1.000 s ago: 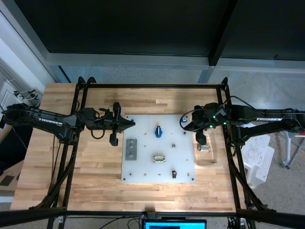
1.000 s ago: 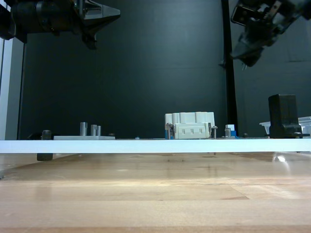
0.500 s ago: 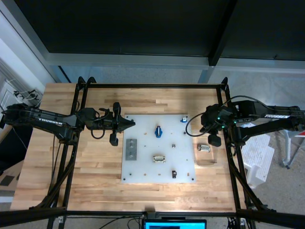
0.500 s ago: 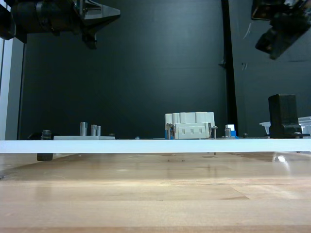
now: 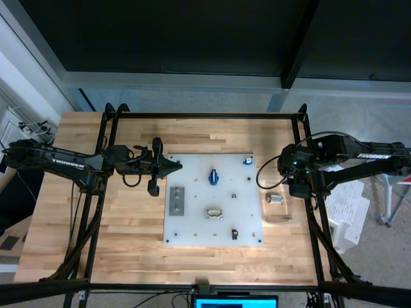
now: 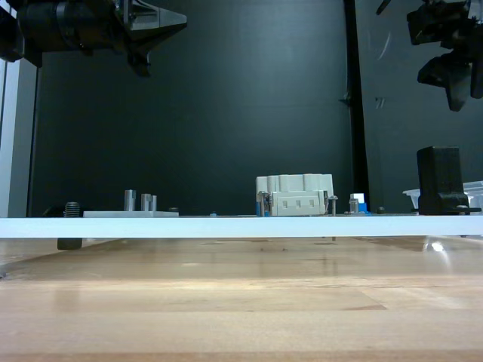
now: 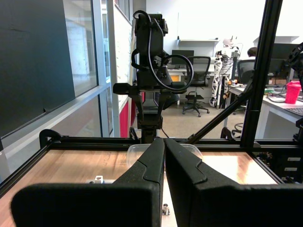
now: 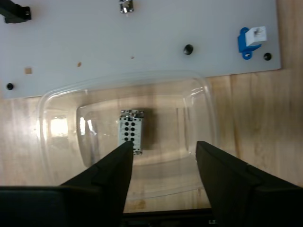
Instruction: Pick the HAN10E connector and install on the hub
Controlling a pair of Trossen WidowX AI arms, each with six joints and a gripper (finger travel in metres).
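Inside the clear tray (image 8: 208,101) lies the HAN10E connector (image 8: 131,132), its long axis running along the gap of the spread right gripper (image 8: 163,144) hovering above the tray, nearer one finger (image 8: 111,170); the left gripper (image 7: 164,142), pressed together, hangs well apart from the tray.

A white task board (image 6: 226,227) runs edge-on across the wooden table (image 6: 241,302). Near its middle stands the hub (image 6: 294,195), a beige-grey socket with silvery screws at both ends. Toward the left sits a low grey block (image 6: 130,213) with short metal pegs rising from it, and a black knob (image 6: 72,208) lies beyond that. On the right stands an upright black block (image 6: 440,179), with a small blue fitting (image 6: 357,201) between it and the hub and a clear tray (image 6: 474,190) at the edge. The left gripper (image 6: 183,18) hangs high at the left, pointing inward. The right gripper (image 6: 459,90) hangs high at the right, pointing down above the black block.
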